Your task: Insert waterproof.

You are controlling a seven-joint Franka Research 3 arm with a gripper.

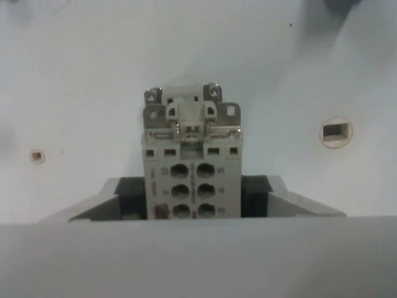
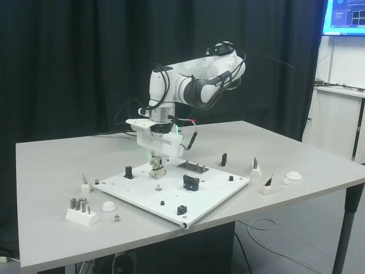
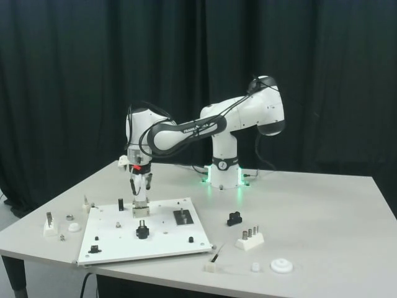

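Note:
The waterproof connector point(image 1: 191, 167), a grey block with several round holes in its face, stands upright between my fingers. My gripper point(image 1: 192, 208) is shut on it, black pads point(image 1: 131, 200) pressing both sides. Its far end with metal clips point(image 1: 186, 108) meets the white board point(image 1: 74, 74). In the first room view the gripper point(image 2: 156, 164) points straight down over the board's point(image 2: 219, 191) back-left part, the connector point(image 2: 155, 172) under it. In the second room view the connector point(image 3: 141, 210) touches the board point(image 3: 164, 245) below the gripper point(image 3: 141, 197).
Black fixtures point(image 2: 190, 182) point(image 2: 129, 170) point(image 2: 224, 158) and a grey plate point(image 2: 195, 166) stand on the board. Two holes point(image 1: 335, 131) point(image 1: 37, 156) flank the connector. Off the board lie a white pin holder point(image 2: 80, 212), white discs point(image 2: 293, 176) and small white stands point(image 2: 255, 167).

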